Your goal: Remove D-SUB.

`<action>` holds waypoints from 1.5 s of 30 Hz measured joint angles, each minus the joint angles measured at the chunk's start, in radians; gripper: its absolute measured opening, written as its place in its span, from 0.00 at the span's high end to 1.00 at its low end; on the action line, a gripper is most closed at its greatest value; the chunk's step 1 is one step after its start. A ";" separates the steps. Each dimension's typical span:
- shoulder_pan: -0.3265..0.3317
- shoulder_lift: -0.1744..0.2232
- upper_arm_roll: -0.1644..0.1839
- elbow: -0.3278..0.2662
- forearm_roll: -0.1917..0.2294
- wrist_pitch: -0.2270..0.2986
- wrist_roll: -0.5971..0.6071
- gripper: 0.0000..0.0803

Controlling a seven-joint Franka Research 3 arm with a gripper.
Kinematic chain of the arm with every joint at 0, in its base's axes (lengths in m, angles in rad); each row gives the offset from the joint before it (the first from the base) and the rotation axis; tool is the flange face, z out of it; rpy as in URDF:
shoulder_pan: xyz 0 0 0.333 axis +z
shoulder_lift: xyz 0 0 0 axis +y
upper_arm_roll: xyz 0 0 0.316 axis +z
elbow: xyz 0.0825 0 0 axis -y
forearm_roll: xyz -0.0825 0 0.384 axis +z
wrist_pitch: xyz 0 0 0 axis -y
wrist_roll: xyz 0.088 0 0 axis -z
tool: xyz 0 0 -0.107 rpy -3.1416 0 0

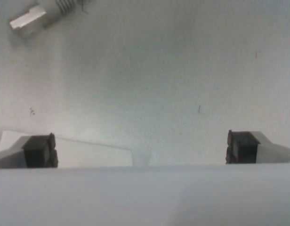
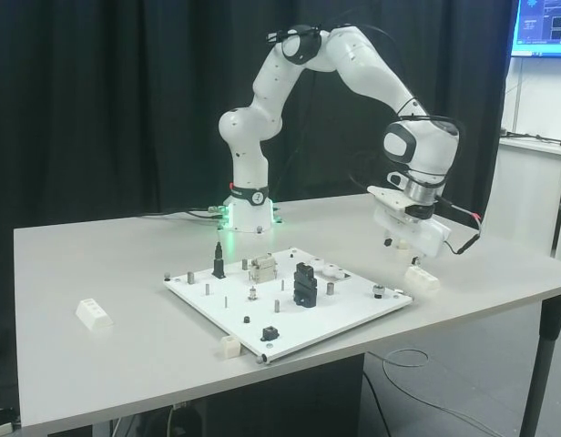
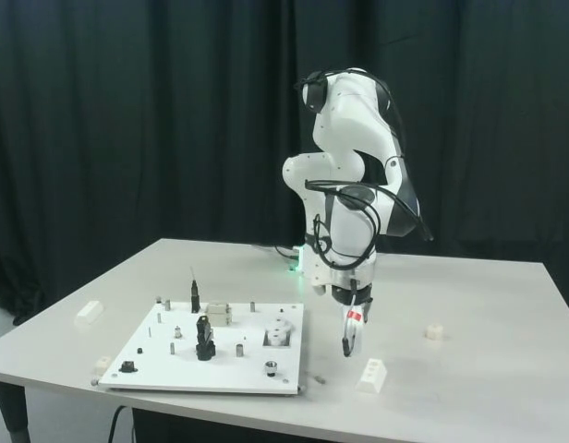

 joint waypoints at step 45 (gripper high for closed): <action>0.014 -0.012 -0.077 0.000 -0.065 0.089 -0.199 0.00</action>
